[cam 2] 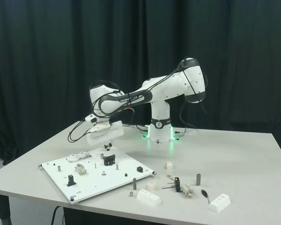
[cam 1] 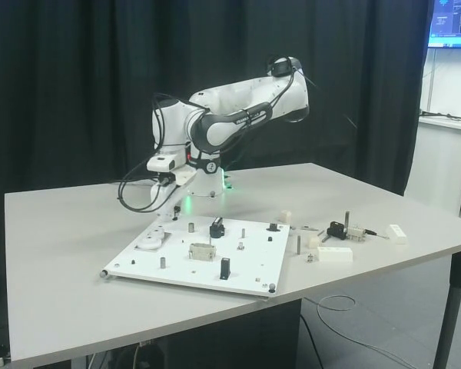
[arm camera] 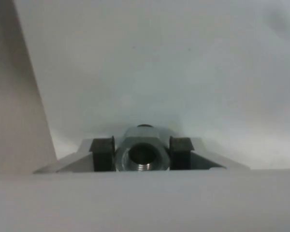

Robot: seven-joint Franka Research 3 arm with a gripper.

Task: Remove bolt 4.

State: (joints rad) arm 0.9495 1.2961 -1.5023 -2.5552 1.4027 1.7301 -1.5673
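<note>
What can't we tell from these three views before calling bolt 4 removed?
- Which bolt is bolt 4: no labels readable on the white board in either room view; parts too small.
- What the gripper holds: the wrist view shows a threaded hex piece between the fingers, but whether it is bolt 4 is unclear.
- Its source hole: hidden in the wrist view; the room views show it too small.

Arm lettering: white lettering is seen on the black band of the arm (cam 2: 131, 97) in the second room view; "FRANKA" is made out, the rest cannot be read.
Screen: a lit screen (cam 1: 453, 23) is seen in the first room view; its text is too small to be read.
Board: no numbers or labels can be read on the white board (cam 1: 200, 257).
</note>
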